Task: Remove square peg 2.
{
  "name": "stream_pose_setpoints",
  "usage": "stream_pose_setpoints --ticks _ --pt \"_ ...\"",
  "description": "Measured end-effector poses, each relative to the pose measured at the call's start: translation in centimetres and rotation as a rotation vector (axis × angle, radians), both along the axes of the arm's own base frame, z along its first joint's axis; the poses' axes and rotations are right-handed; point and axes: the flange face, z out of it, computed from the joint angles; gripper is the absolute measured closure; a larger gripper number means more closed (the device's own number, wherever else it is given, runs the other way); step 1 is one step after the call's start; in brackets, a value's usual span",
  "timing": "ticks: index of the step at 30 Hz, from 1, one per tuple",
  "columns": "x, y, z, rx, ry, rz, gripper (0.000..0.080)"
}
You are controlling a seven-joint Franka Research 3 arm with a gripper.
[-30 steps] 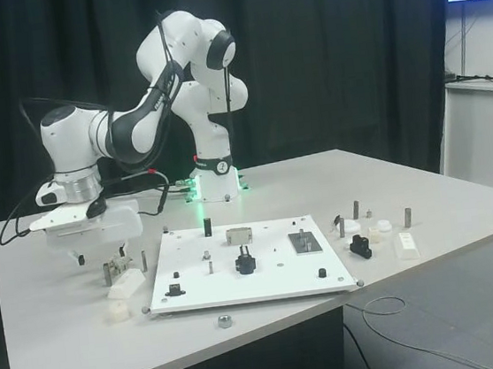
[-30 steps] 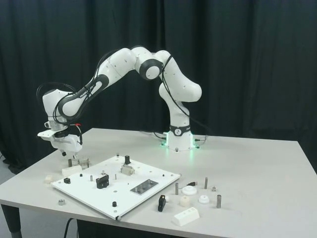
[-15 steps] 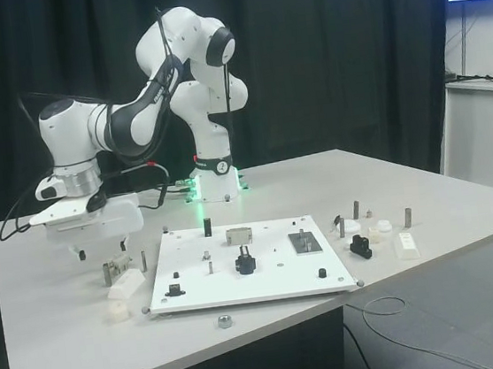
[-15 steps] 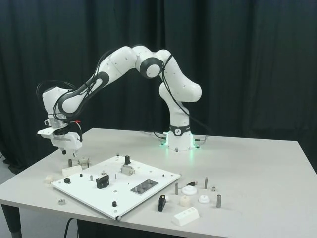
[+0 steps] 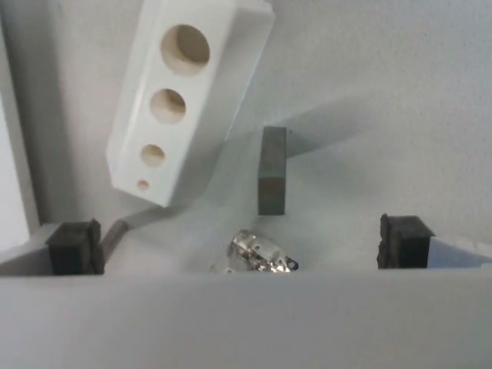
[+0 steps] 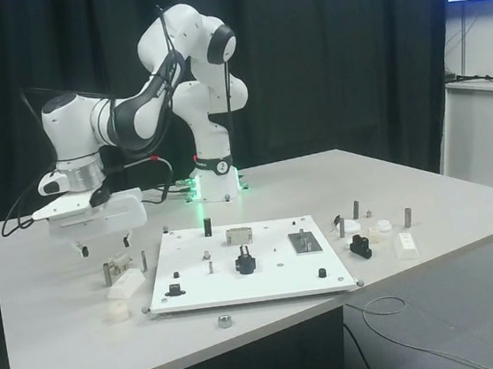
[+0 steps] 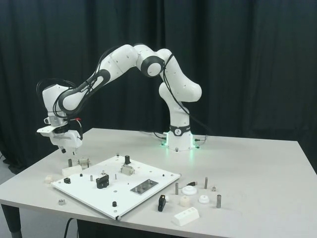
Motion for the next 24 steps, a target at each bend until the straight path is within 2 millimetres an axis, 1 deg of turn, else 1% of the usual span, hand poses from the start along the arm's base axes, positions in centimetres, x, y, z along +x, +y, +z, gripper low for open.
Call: stream_pose_setpoints --ticks 9,13,17,24 --pt "0.2 0.3 1.0 0.003 -0.008 0.006 0.0003" --pt "0.2 0.2 1.5 -0.005 -0.003 -0.038 0.0003" --pt "0.3 0.2 1.7 -0.013 0.003 -0.086 0.0003" --pt "0.5 0.4 1.9 -0.017 0.003 -0.084 0.0003"
